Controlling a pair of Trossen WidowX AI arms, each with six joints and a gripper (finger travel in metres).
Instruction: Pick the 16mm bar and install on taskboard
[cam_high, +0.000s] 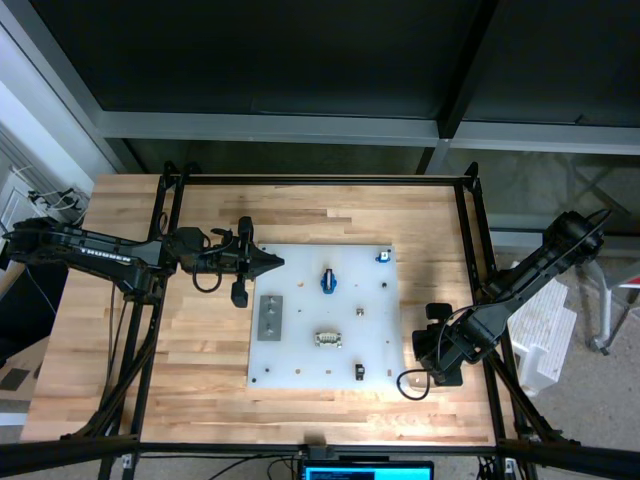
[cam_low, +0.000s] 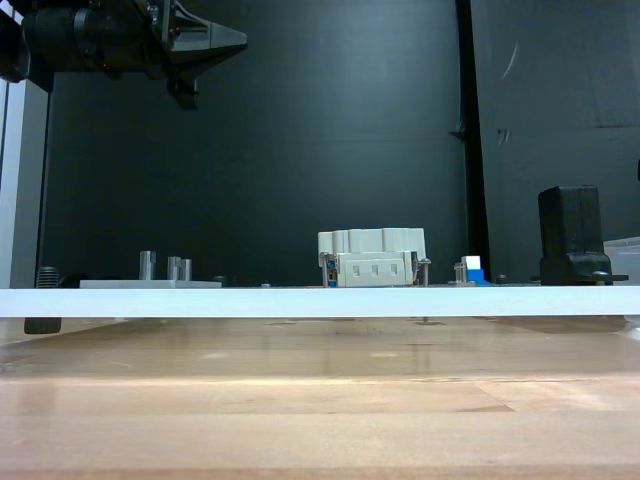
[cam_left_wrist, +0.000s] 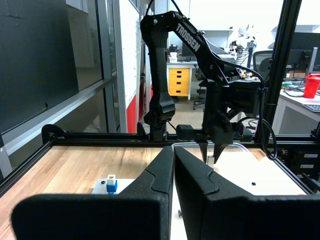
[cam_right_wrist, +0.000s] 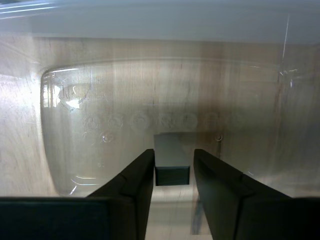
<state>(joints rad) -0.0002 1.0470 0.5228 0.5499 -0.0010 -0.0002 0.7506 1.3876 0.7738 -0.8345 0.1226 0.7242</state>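
The 16mm bar (cam_right_wrist: 172, 165), a short dark stub, stands between the fingers of my right gripper (cam_right_wrist: 173, 151), which press on it from both sides just over the floor of a clear tray (cam_right_wrist: 100, 100). From above, the right gripper (cam_high: 437, 350) points down beside the right edge of the white taskboard (cam_high: 300, 350). The left wrist view shows that gripper (cam_left_wrist: 211, 152) with a small piece sticking out below its tips. My left gripper (cam_high: 265, 262) hovers shut and empty high over the board's far left corner, also in the low view (cam_low: 215, 40).
The board carries a grey metal block (cam_high: 270, 315), a blue connector (cam_high: 329, 281), a pale multi-pin connector (cam_low: 372, 258) and a black fitting (cam_low: 570, 235). A black frame (cam_high: 468, 250) runs round the table.
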